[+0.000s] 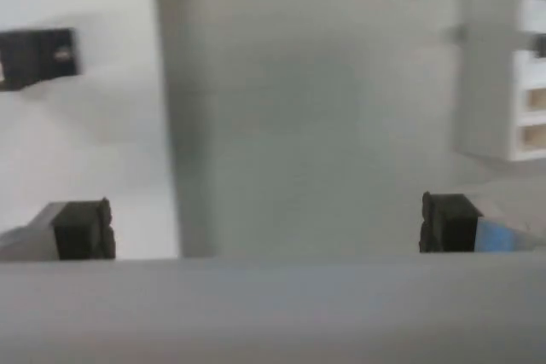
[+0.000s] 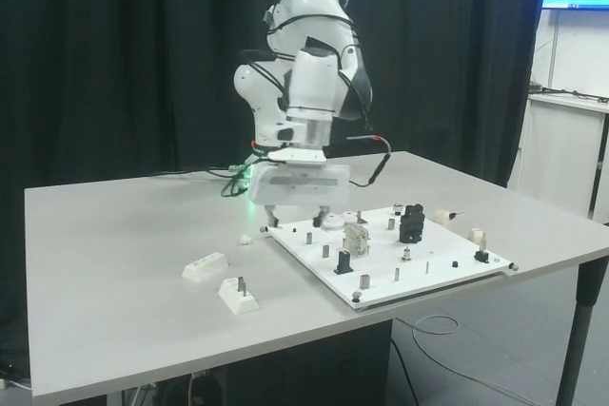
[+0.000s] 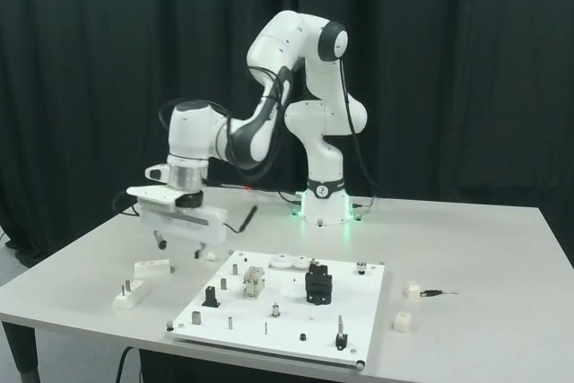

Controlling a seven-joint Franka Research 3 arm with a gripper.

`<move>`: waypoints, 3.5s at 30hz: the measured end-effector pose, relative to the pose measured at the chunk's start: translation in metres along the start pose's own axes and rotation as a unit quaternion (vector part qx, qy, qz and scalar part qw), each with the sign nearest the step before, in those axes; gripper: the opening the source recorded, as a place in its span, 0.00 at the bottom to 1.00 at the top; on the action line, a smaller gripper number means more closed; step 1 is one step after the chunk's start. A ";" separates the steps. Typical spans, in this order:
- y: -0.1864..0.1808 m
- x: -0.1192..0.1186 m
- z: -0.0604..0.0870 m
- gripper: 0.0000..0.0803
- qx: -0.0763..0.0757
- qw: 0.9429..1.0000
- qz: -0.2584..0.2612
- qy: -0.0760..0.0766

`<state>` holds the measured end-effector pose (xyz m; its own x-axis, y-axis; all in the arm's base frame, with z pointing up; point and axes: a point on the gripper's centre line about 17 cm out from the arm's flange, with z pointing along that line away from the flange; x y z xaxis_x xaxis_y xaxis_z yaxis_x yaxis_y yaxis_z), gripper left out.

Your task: Pick square peg 2.

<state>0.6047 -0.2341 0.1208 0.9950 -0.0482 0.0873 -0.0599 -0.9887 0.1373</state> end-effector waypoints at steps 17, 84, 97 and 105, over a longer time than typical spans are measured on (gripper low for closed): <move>0.072 0.006 -0.010 1.00 -0.009 1.000 -0.003 0.007; 0.108 0.022 0.091 1.00 0.029 0.999 -0.033 -0.021; 0.108 0.023 0.094 0.85 0.028 0.999 -0.040 -0.021; 0.108 0.024 0.097 0.62 0.027 0.999 -0.041 -0.022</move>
<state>0.6296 -0.3557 0.0423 0.9990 0.0288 0.0341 0.0258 -0.9958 0.0880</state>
